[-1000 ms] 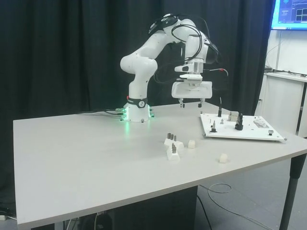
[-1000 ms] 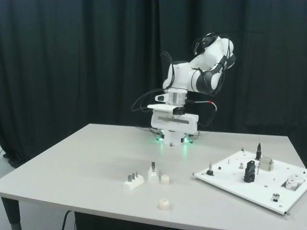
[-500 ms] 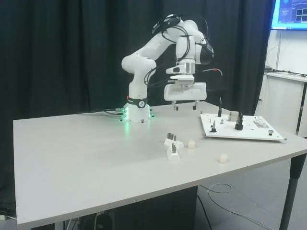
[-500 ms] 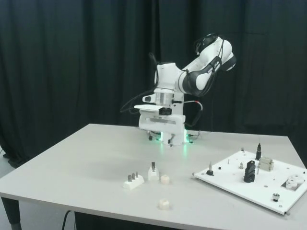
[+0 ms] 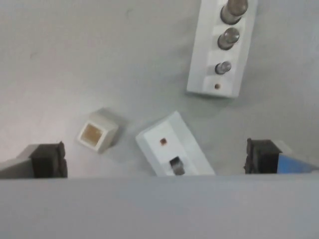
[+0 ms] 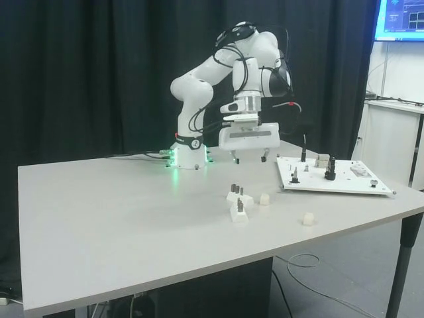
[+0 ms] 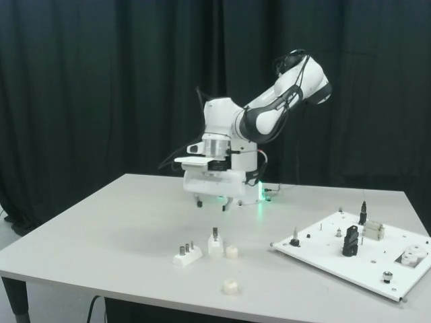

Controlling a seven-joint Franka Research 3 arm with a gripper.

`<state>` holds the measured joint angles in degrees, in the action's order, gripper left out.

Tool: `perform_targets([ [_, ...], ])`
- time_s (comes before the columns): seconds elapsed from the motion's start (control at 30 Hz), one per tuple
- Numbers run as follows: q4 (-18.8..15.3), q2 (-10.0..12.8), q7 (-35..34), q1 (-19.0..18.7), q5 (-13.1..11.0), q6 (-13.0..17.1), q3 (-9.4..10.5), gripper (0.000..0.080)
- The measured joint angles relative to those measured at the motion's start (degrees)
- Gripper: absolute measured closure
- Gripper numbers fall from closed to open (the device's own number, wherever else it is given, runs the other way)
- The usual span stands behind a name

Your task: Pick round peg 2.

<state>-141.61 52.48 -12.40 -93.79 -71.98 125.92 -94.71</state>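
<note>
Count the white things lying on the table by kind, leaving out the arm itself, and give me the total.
Peg blocks: 2
Small cubes: 2
Board with parts on it: 1
Total: 5

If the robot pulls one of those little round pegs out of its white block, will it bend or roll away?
Probably no bending: the round pegs look like short, stiff, shiny metal. Laid sideways on the table, one would likely roll. The white block looks light, so it might lift along if a peg sticks.
</note>
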Motion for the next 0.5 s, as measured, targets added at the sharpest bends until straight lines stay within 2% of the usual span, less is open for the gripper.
perform_targets([
  [0.2,0.8,1.9,0.0,3.0,-3.1,0.2,2.62,0.0003],
  [0.5,2.2,6.6,3.0,6.6,-7.9,0.0,6.45,0.0003],
])
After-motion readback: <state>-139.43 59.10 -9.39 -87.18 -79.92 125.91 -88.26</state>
